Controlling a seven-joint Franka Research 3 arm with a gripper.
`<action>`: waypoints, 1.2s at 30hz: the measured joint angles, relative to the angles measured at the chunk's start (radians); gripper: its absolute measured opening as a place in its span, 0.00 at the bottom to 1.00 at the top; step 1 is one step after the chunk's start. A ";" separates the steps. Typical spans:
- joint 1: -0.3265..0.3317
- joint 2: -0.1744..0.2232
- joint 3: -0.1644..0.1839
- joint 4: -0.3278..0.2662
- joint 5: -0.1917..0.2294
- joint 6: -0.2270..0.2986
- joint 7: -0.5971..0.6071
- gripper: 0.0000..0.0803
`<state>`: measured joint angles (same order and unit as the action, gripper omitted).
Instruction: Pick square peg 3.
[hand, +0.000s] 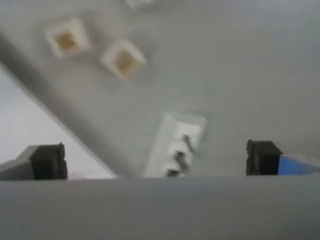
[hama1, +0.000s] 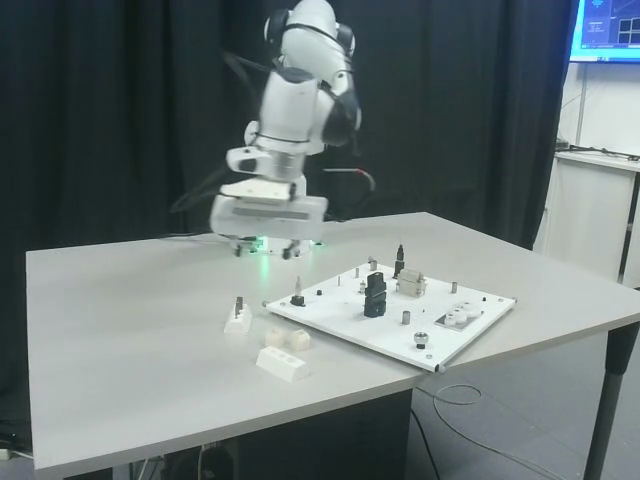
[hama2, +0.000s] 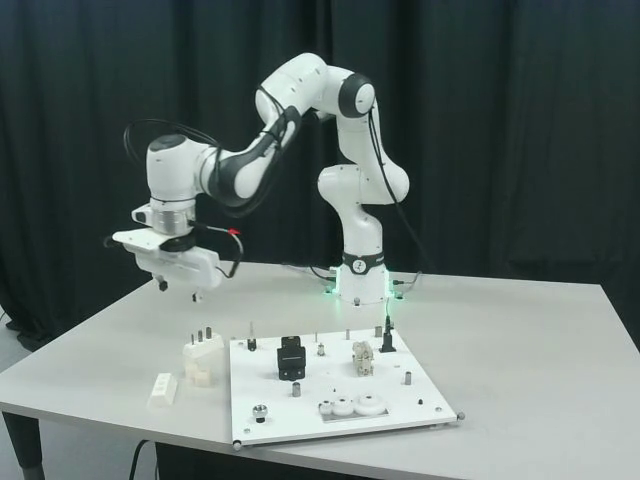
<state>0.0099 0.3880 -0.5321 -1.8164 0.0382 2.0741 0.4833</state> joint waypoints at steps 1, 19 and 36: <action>-0.010 -0.005 -0.003 -0.005 0.000 -0.002 -0.004 1.00; -0.067 -0.086 -0.086 -0.230 0.130 0.074 -0.173 1.00; -0.036 -0.126 -0.091 -0.450 0.231 0.302 -0.239 1.00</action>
<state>-0.0259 0.2615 -0.6230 -2.2669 0.2690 2.3757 0.2439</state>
